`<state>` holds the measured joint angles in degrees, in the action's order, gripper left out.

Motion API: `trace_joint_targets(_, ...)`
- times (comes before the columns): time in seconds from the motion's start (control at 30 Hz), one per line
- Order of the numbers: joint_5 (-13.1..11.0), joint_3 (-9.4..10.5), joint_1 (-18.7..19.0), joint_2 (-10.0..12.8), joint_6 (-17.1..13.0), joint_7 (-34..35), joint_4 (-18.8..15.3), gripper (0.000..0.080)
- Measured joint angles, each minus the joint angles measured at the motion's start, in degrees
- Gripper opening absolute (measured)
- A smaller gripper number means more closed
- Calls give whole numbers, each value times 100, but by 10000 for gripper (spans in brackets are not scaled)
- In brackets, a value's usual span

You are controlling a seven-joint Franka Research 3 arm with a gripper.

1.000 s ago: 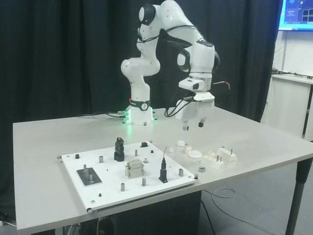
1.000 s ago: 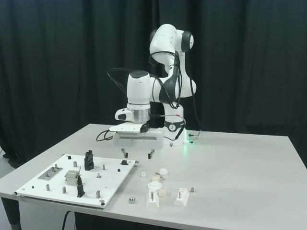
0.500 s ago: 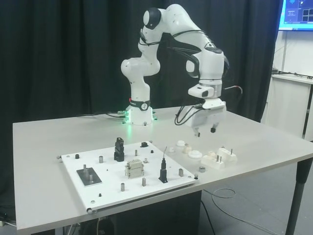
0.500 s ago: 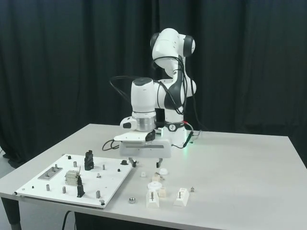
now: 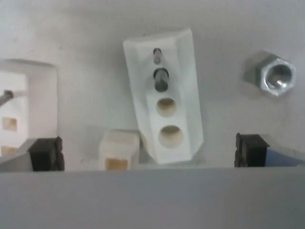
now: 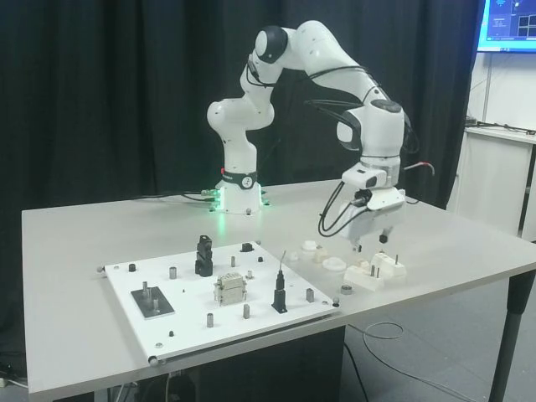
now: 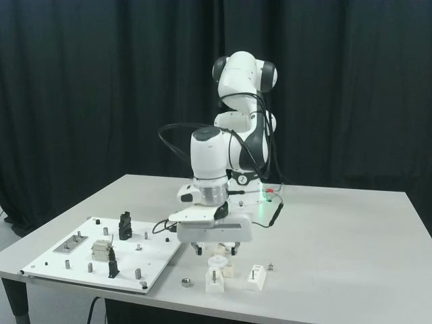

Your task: Pick round peg 2.

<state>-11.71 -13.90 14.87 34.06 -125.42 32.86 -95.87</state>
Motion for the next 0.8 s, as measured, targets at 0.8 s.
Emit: trace_joint_targets(0.8,56,-9,-15,693,350,-59,779,800)
